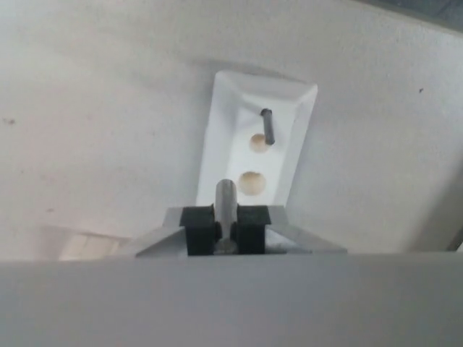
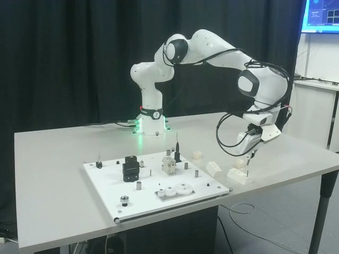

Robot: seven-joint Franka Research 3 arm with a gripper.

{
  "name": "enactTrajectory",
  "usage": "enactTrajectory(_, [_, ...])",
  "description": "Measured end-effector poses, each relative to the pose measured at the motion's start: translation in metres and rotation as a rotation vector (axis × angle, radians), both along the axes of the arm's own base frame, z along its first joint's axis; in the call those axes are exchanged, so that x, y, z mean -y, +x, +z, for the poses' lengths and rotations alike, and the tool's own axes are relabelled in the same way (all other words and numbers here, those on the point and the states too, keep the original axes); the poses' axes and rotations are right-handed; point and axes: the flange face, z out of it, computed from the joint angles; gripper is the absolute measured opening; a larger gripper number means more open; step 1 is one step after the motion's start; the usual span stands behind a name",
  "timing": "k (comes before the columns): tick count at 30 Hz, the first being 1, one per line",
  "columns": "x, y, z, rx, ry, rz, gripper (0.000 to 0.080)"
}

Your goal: Insert round peg 2.

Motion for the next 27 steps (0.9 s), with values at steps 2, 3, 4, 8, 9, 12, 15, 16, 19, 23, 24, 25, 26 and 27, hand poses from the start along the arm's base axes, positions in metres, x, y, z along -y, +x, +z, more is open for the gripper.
enactTrajectory(2, [-0.0009, 0.0000, 0.0029, 0.000, 0.000, -0.001, 0.0060])
enactTrajectory(3, [-0.0012, -0.0001, 0.0040, 0.000, 0.000, -0.001, 0.0060])
enactTrajectory(4, [-0.0014, -0.0002, 0.0050, 0.000, 0.000, -0.001, 0.0060])
enactTrajectory(8, [-0.0019, -0.0005, 0.0079, 0.000, -0.001, -0.001, 0.0060])
enactTrajectory(9, [-0.0020, -0.0005, 0.0083, 0.000, -0.001, -0.001, 0.0060])
enactTrajectory(12, [-0.0022, -0.0006, 0.0091, 0.000, -0.001, -0.001, 0.0060])
enactTrajectory(15, [-0.0022, -0.0007, 0.0096, 0.000, -0.002, -0.001, 0.0059])
enactTrajectory(16, [-0.0022, -0.0007, 0.0097, 0.000, -0.002, -0.001, 0.0059])
enactTrajectory(19, [-0.0019, -0.0007, 0.0099, 0.000, -0.002, -0.001, 0.0059])
enactTrajectory(23, [-0.0014, -0.0007, 0.0099, 0.000, -0.003, -0.001, 0.0060])
enactTrajectory(24, [-0.0013, -0.0007, 0.0099, 0.000, -0.004, -0.001, 0.0060])
enactTrajectory(25, [-0.0011, -0.0006, 0.0099, 0.000, -0.004, -0.002, 0.0060])
enactTrajectory(26, [-0.0010, -0.0006, 0.0099, 0.000, -0.004, -0.002, 0.0060])
enactTrajectory(27, [-0.0009, -0.0006, 0.0099, 0.000, -0.004, -0.002, 0.0060])
